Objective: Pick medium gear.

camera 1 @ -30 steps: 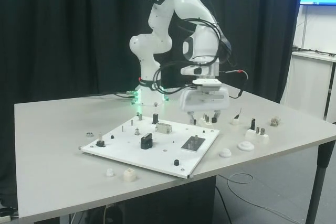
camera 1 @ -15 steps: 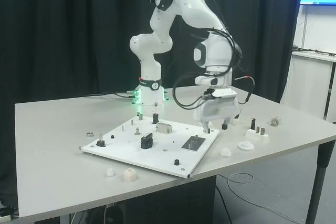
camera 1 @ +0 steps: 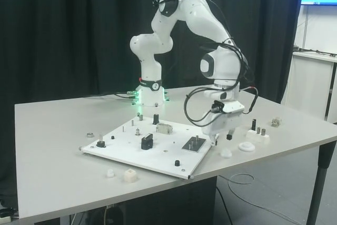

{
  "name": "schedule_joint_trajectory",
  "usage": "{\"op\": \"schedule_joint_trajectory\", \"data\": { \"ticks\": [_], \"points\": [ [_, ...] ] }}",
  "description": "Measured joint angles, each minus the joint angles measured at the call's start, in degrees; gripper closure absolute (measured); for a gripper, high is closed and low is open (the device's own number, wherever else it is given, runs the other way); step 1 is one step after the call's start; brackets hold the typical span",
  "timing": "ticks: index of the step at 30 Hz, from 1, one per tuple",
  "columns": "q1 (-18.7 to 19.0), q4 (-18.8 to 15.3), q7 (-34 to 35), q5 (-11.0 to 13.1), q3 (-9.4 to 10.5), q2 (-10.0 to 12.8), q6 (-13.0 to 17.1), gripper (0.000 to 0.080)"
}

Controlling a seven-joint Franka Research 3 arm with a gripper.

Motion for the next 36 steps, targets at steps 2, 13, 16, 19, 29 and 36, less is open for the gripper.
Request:
{"op": "schedule_joint_trajectory", "data": {
  "ticks": [2,13,16,19,29,36],
  "points": [
    [-0.2,0.8,0.0,0.0,0.41,0.8,-0.4,0.0003],
    [-1.1,5.0,-0.9,0.3,1.82,5.1,-2.9,0.0003],
    [-1.2,6.1,-1.0,0.7,1.97,6.1,-3.8,0.0003],
    [-1.3,7.2,-1.3,1.3,2.05,7.0,-4.7,0.0003],
    [-1.4,10.0,-1.8,2.3,2.08,9.1,-7.2,0.0003],
    [-1.6,11.0,-1.8,2.4,2.08,9.9,-8.4,0.0003]
  ]
}}
